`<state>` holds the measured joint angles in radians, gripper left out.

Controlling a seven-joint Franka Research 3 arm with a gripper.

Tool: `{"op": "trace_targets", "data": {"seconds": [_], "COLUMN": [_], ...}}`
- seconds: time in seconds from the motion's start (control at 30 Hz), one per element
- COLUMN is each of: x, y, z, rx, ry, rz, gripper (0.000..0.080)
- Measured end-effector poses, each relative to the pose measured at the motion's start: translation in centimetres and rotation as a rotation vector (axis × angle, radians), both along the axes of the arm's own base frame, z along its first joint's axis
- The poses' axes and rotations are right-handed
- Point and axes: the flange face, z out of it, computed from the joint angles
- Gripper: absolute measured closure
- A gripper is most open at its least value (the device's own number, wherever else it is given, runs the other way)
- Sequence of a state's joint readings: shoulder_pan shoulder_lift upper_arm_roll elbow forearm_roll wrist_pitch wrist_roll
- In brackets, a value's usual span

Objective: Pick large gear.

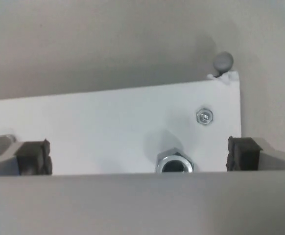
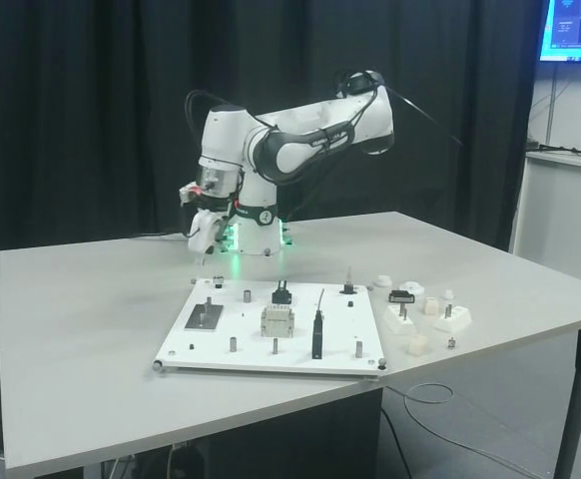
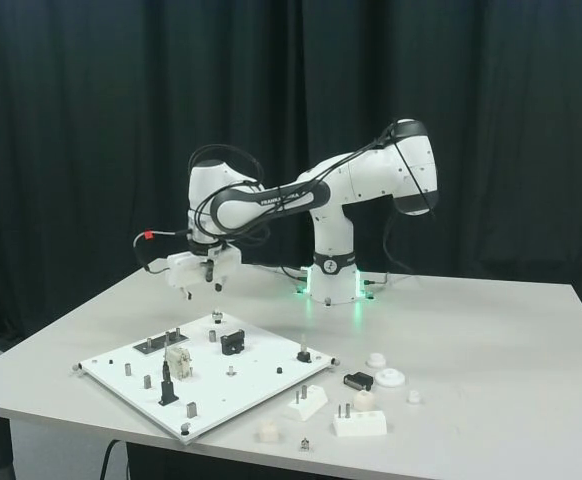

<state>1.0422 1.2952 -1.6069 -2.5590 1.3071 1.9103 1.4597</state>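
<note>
The large gear (image 2: 411, 289) (image 3: 389, 377) is a white toothed disc lying flat on the grey table, to the side of the white board (image 2: 300, 344) (image 3: 261, 385). My gripper (image 1: 137, 155) (image 2: 203, 249) (image 3: 211, 287) hangs open above the board's far corner, well away from the gear, with nothing between its black fingertips (image 1: 34, 157). In the wrist view only that board corner (image 1: 108, 127) shows, with a metal hex nut (image 1: 174, 161) and a small bolt (image 1: 204, 116). The gear is not in the wrist view.
A smaller white gear (image 2: 383, 282) (image 3: 376, 360), a black connector (image 2: 402, 295) (image 3: 357, 381) and white fixture blocks (image 2: 452, 317) (image 3: 359, 424) lie near the large gear. Pegs, sockets and a grey plate (image 2: 207, 315) stand on the board. A grey rubber foot (image 1: 223, 60) marks its corner.
</note>
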Motion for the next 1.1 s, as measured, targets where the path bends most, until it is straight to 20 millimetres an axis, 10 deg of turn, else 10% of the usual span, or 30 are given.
{"op": "trace_targets", "data": {"seconds": [1.1], "x": [-1.6], "y": [-2.6], "z": [3.3], "rx": [-0.014], "ry": [0.001], "rz": [0.403], "gripper": [0.0003]}}
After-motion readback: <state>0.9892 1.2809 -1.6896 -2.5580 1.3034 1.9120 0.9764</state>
